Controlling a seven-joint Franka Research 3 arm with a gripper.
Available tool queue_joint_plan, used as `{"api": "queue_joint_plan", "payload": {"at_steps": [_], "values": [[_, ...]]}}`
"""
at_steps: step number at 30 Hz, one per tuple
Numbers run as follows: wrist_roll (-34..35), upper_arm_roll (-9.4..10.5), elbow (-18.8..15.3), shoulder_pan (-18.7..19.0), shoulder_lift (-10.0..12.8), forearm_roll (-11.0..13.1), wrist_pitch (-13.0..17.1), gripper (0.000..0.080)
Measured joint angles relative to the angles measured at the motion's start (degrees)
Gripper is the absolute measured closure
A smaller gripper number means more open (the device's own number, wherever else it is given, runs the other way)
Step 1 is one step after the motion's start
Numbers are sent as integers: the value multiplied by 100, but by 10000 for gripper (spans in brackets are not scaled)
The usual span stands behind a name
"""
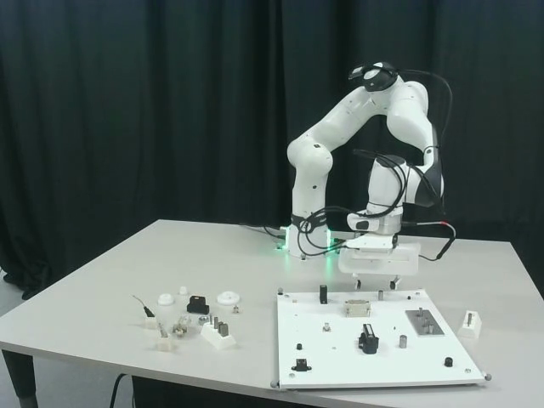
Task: Insert round peg 3.
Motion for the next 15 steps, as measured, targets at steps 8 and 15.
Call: {"api": "queue_joint_plan", "payload": {"at_steps": [8, 15], "values": [[0, -300, 1, 18, 12, -41, -288, 4], [0, -658, 31, 41, 18, -212, -762, 3]]}}
